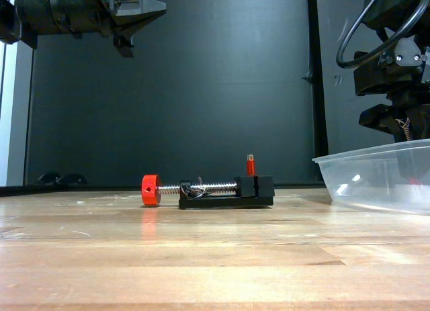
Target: Pick the RCA connector and install on taskboard
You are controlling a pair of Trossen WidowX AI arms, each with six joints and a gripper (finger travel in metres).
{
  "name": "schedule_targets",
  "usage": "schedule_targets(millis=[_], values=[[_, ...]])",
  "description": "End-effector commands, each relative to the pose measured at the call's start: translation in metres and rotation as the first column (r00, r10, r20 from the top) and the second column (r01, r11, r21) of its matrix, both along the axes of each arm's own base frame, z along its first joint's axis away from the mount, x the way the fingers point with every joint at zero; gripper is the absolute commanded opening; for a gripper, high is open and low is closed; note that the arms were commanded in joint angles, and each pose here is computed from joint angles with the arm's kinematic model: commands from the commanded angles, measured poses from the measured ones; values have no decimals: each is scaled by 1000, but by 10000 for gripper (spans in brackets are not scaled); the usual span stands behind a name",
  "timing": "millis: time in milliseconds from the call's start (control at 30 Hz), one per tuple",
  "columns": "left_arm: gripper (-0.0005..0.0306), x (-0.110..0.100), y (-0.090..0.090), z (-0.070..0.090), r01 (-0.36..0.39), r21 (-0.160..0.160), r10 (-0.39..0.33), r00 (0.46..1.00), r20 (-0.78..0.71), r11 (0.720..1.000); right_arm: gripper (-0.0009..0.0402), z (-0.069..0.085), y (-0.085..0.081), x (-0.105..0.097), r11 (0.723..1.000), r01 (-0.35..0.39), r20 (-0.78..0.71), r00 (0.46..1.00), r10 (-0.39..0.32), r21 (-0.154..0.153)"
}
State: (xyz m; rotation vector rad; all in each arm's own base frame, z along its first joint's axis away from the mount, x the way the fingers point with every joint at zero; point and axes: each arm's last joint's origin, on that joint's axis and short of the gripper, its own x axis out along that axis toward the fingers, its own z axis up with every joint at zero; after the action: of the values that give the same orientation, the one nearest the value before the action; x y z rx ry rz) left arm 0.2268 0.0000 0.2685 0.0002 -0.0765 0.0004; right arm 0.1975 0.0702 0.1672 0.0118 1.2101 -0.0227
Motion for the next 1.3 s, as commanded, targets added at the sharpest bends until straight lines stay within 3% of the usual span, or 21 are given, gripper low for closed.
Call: schedule_targets(millis=[33,367,667,1300], values=[[0,0,0,0,0,0,0,1000,0,1000,10,0,0,0,1000,-1,-1,1000,1,0],[0,0,0,0,0,0,0,1000,0,1000,0,2,0,0,1000,-3,-7,1000,3,3],[0,0,0,0,0,0,0,1000,0,1000,0,17,1,1,1000,-4,15,1000,3,10],[0,0,0,0,0,0,0,1000,0,1000,0,79,-1,-2,1000,-3,32,999,3,14]])
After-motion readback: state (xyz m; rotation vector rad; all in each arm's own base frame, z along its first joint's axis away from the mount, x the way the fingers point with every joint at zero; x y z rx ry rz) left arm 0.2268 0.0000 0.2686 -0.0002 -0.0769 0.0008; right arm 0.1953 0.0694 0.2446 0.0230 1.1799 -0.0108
